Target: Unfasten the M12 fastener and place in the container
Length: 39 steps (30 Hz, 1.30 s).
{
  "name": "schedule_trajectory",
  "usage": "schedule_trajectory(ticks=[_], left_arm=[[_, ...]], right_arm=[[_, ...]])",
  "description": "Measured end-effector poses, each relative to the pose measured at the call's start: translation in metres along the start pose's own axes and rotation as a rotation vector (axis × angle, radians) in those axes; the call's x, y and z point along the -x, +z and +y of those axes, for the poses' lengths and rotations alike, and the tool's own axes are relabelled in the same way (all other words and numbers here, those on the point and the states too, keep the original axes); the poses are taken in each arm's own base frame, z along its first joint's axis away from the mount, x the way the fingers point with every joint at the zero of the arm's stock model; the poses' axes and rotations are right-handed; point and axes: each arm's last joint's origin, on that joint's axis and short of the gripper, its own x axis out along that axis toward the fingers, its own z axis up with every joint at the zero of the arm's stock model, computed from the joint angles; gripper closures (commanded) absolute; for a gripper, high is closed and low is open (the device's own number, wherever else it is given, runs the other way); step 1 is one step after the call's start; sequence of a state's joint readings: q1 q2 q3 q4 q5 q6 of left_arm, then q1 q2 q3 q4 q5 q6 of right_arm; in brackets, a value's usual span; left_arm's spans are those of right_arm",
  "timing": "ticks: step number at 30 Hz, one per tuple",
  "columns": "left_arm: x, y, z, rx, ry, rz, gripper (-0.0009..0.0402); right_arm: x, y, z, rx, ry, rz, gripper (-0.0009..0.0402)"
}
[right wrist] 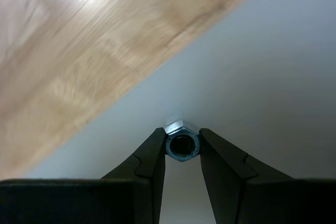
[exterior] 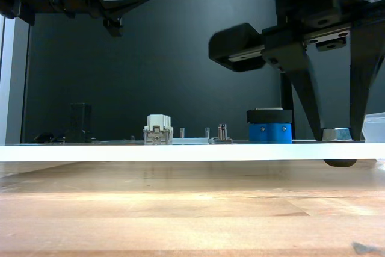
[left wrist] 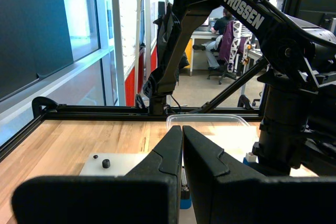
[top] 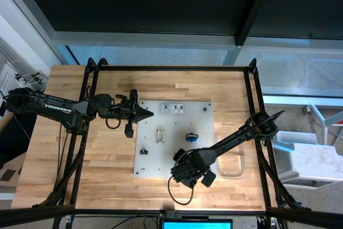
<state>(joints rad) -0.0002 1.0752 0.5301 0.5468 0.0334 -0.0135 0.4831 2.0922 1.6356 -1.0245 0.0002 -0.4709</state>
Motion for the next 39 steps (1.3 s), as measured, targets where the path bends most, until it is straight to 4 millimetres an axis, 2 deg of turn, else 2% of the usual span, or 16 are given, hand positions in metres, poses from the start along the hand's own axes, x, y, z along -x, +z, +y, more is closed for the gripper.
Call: schedule_trajectory(ticks=[6,21,24,33,39], left_arm=[[0.0,-0.0001,0.0,0.0,0.0,0.0,0.0393],[0.0,0.0,0.0,0.0,0.0,0.0,0.0393],[0.0,-0.0001,0.0,0.0,0.0,0.0,0.0393],[0.0,0.0,0.0,0.0,0.0,0.0,0.0393],[0.0,-0.0001,0.0,0.0,0.0,0.0,0.0393]], right_arm=[[0.0008,-0.0004,-0.0002,0.194,-0.005,0.002,0.0384],[0.0016,-0.0012,0.0001,0.198,-0.003,0.008,0.0381],[0.0016,-0.0013,0.0001,0.197,-0.002,0.008,0.0358],[0.0024,-0.0014,0.0004,0.197,-0.008,0.014,0.0236],[0.0051,-0.0006,0.0019,0.19,-0.01,0.003,0.0177]])
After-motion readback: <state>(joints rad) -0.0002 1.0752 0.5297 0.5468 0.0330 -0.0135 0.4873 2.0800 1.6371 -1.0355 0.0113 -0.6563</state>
